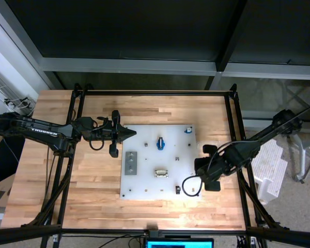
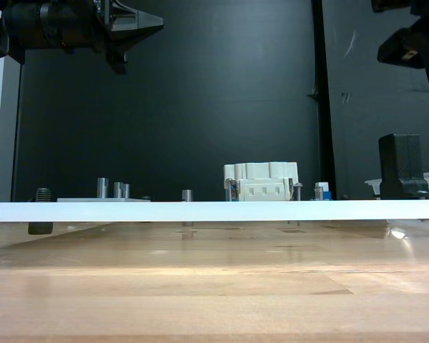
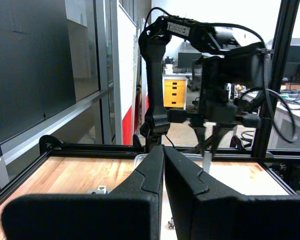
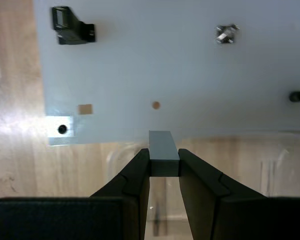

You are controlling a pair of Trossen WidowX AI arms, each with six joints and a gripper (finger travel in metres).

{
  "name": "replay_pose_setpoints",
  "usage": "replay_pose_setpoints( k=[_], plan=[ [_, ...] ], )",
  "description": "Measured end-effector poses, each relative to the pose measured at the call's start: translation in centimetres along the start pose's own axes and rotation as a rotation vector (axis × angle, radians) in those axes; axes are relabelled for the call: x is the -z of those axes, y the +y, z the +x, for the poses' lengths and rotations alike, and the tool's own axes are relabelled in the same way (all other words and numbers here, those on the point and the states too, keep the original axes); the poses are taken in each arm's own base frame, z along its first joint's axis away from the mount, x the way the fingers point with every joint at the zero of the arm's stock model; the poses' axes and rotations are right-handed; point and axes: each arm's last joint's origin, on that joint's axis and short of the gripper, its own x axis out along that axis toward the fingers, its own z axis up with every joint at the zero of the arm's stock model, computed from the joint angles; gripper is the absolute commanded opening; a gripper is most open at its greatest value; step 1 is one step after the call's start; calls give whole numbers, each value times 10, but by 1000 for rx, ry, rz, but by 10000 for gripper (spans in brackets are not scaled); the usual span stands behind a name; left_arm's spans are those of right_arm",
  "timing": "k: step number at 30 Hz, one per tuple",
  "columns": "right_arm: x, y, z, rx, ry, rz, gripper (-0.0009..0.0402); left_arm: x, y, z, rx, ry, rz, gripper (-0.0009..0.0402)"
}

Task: Remove the 16mm bar from the taskboard and place in the container

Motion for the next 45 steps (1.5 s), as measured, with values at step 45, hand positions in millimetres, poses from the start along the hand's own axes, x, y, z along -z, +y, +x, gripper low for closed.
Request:
replay_pose_setpoints(
  k=[45],
  plan=[
    [85, -51, 67, 148, -184, 233, 2, 0, 0, 0, 0, 0, 0, 0]
  ],
)
